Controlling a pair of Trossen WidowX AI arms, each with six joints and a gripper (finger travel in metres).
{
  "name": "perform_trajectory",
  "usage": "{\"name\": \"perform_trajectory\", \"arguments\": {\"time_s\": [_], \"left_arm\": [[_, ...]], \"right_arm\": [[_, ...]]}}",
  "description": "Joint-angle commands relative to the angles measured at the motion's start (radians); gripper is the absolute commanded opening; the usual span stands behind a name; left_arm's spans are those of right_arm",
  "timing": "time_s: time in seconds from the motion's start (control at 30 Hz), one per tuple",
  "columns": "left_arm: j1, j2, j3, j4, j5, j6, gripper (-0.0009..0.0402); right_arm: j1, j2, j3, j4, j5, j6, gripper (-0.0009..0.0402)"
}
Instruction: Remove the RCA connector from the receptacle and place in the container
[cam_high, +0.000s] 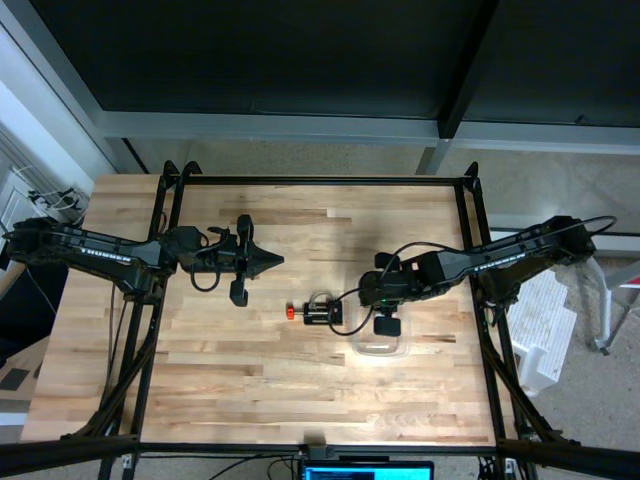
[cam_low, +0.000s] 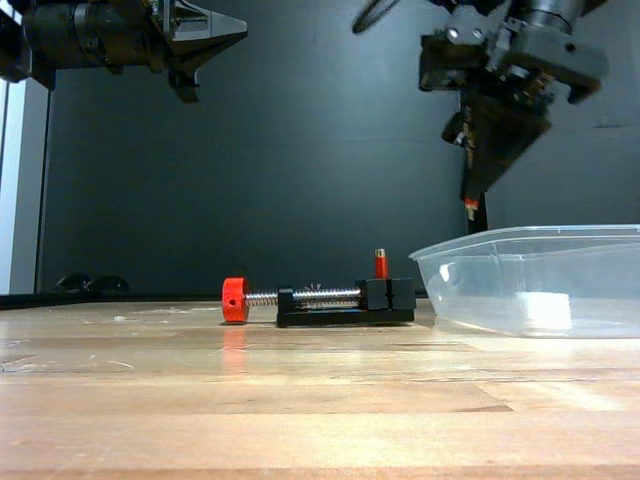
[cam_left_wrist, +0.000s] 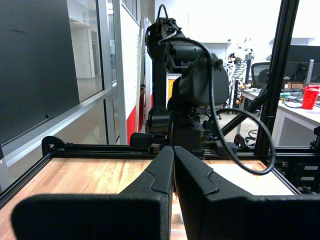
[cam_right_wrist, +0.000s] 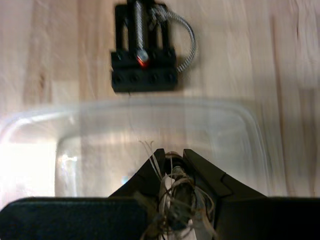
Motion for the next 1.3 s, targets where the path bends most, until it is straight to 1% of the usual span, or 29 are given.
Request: {"name": "perform_trajectory", "arguments": {"time_s": [0.03,0.23,0.33,0.47,0.67,0.9,1.13,1.3], "left_arm": [[0.000,0.000,0.000,0.000,0.000,0.000,0.0000],[0.000,0.000,0.000,0.000,0.000,0.000,0.0000],[0.000,0.000,0.000,0.000,0.000,0.000,0.0000],[0.000,0.000,0.000,0.000,0.000,0.000,0.0000],[0.000,0.000,0.000,0.000,0.000,0.000,0.0000],[0.000,0.000,0.000,0.000,0.000,0.000,0.0000],[0.000,0.000,0.000,0.000,0.000,0.000,0.0000],[0.000,0.000,0.000,0.000,0.000,0.000,0.0000]], "right_arm": [[0.000,-0.028,-0.037,-0.002,0.003,0.010,0.0002],[0.002,-0.076,-0.099,-0.005,0.003,0.034,0.0002],[0.003,-0.082,-0.121,-0.005,0.003,0.037,0.0003],[0.004,-0.079,-0.142,-0.005,0.002,0.037,0.0022],[0.005,-0.079,-0.145,0.004,0.003,0.044,0.0063],[0.006,-0.079,-0.145,0.010,0.003,0.045,0.0093],[0.006,-0.079,-0.145,0.009,0.003,0.044,0.0110],[0.006,-0.079,-0.145,0.009,0.003,0.044,0.0109]]}}
